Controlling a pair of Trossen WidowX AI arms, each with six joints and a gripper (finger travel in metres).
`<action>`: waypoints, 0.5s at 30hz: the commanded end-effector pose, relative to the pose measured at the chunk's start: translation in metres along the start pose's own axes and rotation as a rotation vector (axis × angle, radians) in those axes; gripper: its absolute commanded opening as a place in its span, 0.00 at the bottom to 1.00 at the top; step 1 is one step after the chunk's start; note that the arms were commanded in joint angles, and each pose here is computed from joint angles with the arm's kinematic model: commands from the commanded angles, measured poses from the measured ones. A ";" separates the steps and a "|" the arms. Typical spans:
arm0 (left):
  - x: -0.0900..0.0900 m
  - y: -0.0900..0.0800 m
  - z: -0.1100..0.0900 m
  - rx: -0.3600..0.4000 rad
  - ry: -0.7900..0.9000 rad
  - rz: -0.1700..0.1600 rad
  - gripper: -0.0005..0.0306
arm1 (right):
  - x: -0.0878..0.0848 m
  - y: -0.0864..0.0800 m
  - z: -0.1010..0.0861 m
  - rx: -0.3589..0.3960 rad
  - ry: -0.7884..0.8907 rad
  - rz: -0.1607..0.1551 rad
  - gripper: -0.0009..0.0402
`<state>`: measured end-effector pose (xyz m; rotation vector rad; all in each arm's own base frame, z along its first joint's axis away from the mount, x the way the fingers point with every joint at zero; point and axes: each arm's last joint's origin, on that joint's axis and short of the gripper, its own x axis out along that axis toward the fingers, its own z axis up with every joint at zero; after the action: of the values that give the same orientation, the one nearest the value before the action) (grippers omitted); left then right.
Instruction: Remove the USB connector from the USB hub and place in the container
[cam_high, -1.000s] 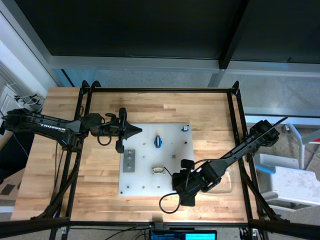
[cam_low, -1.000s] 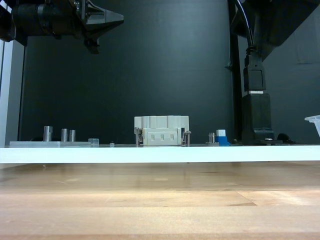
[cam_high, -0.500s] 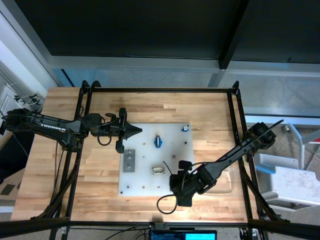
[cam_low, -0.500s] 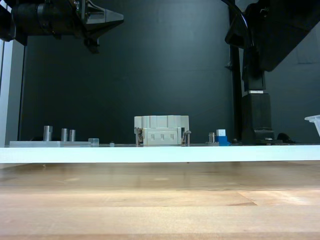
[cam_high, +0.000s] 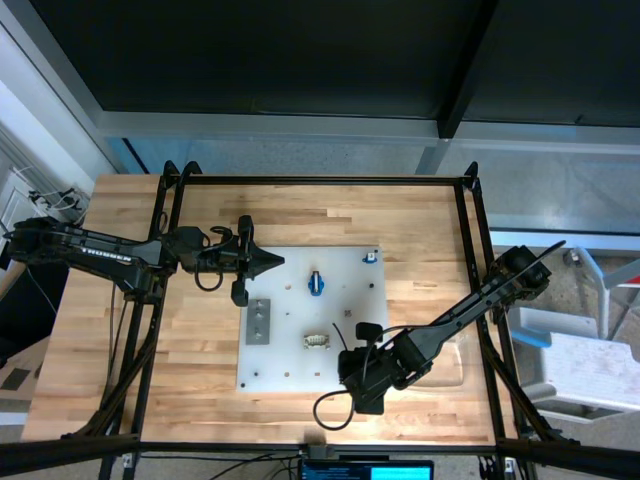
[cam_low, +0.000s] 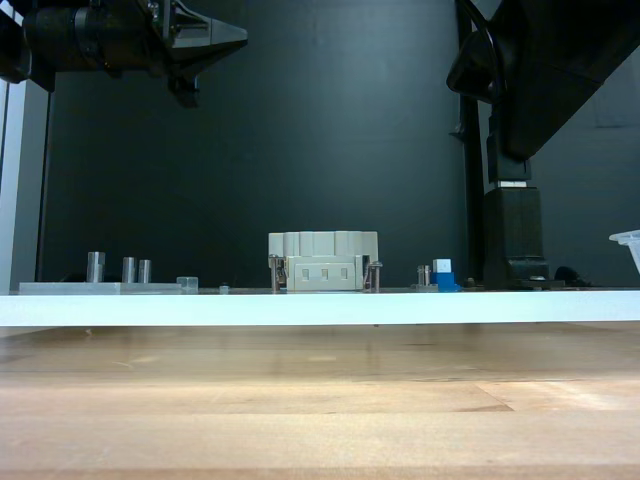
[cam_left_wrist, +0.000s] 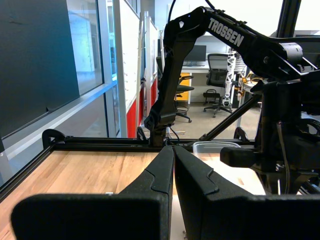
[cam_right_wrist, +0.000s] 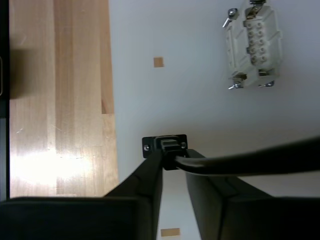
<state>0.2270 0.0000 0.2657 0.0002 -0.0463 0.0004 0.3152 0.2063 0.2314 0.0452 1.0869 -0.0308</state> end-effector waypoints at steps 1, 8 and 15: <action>0.000 0.000 0.000 0.000 0.000 0.000 0.02 | -0.001 0.000 0.000 0.000 -0.003 0.001 0.05; 0.000 0.000 0.000 0.000 0.000 0.000 0.02 | -0.001 0.000 0.000 -0.001 -0.001 0.004 0.02; 0.000 0.000 0.000 0.000 0.000 0.000 0.02 | -0.001 0.000 0.000 -0.001 0.006 0.014 0.02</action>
<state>0.2270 0.0000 0.2656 0.0002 -0.0460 0.0008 0.3153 0.2063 0.2314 0.0465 1.0898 -0.0231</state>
